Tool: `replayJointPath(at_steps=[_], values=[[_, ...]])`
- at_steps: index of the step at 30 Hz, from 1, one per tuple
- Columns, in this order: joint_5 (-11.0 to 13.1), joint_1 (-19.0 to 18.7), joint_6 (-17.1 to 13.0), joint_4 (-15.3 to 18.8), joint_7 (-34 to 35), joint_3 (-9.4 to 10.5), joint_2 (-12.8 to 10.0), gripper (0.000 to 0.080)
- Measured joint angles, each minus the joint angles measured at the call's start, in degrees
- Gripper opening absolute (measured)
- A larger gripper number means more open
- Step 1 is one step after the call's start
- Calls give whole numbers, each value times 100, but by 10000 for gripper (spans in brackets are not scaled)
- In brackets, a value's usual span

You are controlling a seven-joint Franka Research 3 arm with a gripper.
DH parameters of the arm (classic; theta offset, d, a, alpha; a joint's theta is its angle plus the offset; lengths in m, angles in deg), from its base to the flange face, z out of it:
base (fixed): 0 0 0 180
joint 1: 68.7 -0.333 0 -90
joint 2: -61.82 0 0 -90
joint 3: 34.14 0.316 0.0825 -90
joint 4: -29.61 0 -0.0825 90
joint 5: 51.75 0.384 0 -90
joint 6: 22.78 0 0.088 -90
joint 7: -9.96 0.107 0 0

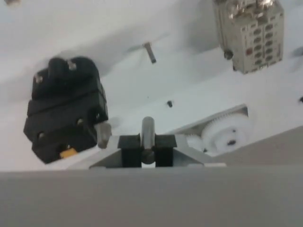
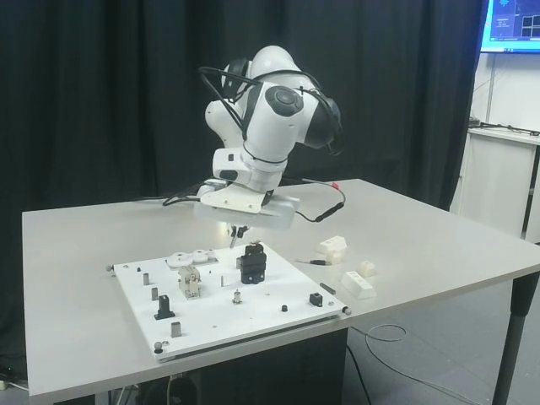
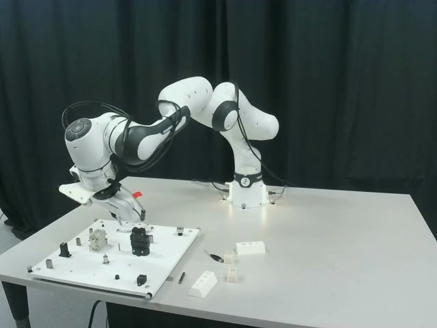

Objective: Place round peg 2.

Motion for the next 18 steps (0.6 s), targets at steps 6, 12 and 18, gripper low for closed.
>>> replayJointPath(at_steps=[6,12,18], values=[[-49,-25,195,70,3,21,44,57],[-100,-83,271,275,6,32,151,57],[-215,-133,304,543,12,109,306,57]])
